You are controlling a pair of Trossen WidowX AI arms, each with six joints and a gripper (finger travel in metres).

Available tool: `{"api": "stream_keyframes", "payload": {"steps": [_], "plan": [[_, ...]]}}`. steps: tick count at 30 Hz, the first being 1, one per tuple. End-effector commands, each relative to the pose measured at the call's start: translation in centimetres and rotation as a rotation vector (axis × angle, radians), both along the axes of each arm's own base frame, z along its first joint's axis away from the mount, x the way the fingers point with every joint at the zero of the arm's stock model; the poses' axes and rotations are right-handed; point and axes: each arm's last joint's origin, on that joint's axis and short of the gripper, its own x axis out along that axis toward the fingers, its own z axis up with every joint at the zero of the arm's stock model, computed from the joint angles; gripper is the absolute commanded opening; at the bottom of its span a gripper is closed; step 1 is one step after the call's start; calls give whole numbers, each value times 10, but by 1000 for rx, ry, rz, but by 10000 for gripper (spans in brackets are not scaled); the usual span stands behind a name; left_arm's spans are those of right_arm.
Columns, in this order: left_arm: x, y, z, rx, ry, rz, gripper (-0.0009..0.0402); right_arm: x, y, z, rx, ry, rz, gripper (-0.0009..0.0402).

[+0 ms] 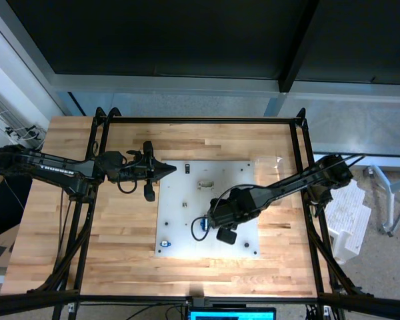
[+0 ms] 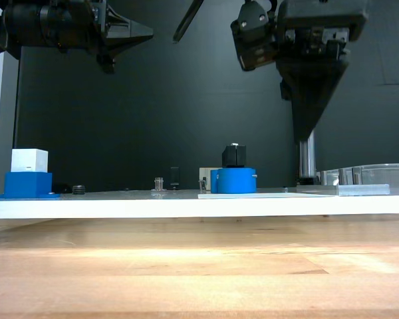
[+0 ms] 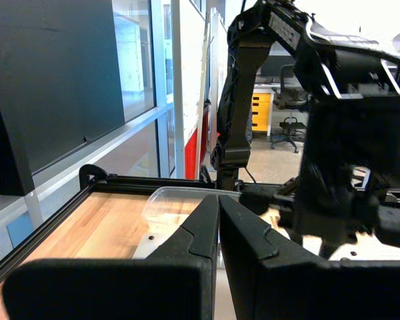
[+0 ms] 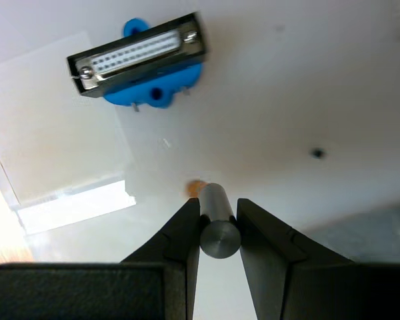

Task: Remove the 16mm cylinder and place in the container

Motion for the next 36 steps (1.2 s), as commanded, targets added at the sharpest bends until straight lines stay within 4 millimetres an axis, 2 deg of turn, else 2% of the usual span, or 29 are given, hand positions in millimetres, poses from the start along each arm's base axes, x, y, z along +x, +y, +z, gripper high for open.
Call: {"api": "stream_keyframes", "payload": {"steps": [1,7,15,25,36], "plan": [[0,0,0,0,0,0,0,-6,-6,13,2,-17,6,8],[0,0,0,0,0,0,0,-18,-17,34,-4,-30,18,8],[0,0,0,0,0,0,0,-33,-30,42,-20,-34,51,8],[0,0,0,0,0,0,0,-83,-76,36,-54,-23,-55,8],[0,0,0,0,0,0,0,-127,-118,13,-85,28,-232,11]]}}
